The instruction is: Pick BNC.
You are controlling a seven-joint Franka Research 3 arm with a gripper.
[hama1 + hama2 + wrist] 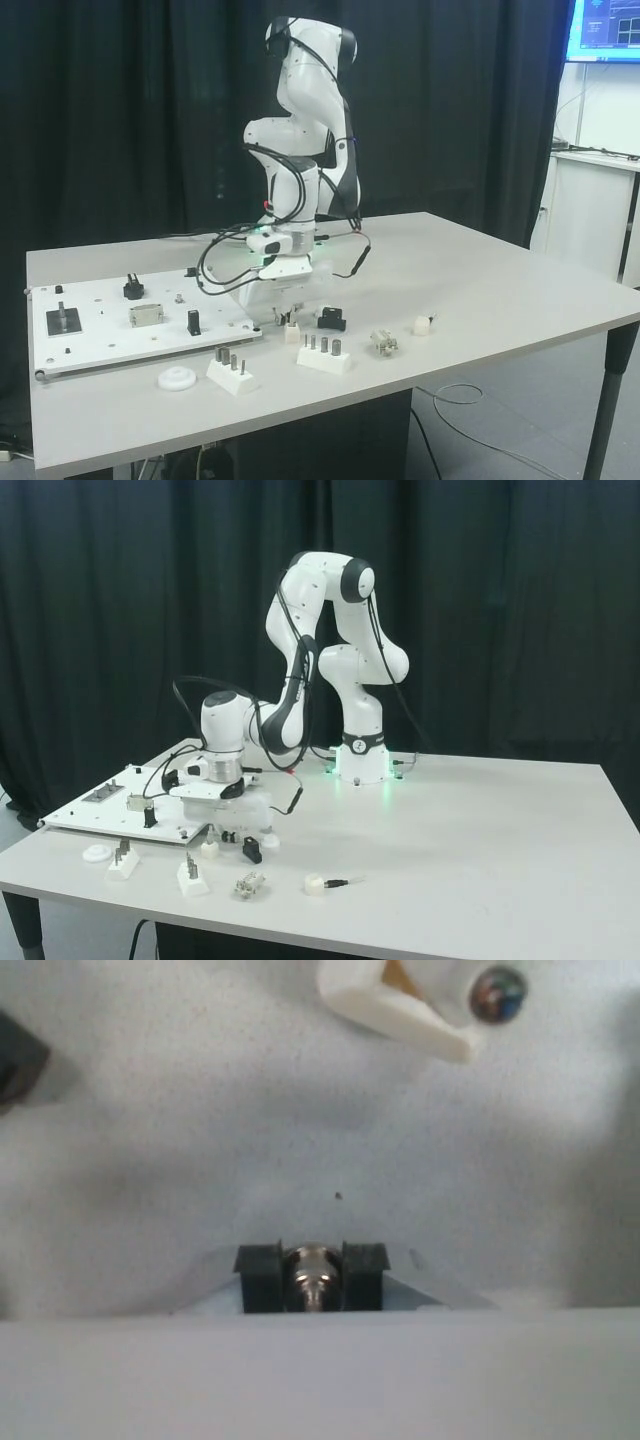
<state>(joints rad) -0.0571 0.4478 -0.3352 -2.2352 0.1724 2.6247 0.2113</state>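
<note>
We see the BNC [313, 1278] in the wrist view as a small metal connector sitting upright between two black pads, which we take to be the fingertips [258, 1278] of the tool [313, 1280], closed narrowly on its body. In the room views the connector itself is too small for us to pick out; it sits under the tool [283, 300], low over the grey surface [480, 270], just in front of the white board [100, 340] that carries the mounted fixtures. We judge that the grip across the connector's sides keeps its axis in line with the fingers, which would suit a straight lift, though we cannot tell whether it is touching the surface or already clear of it.

Loose parts lie close by in a row: a white block with pins [322, 352], a black clip [332, 319] and a small white holder [423, 324]. That crowding probably explains the steep approach from above.

The arm [320, 650] folds sharply: its upper links rise from the base [362, 765], bend over at the elbow and drop forward, with the wrist [222, 725] turned so the tool [228, 825] points straight down.
</note>
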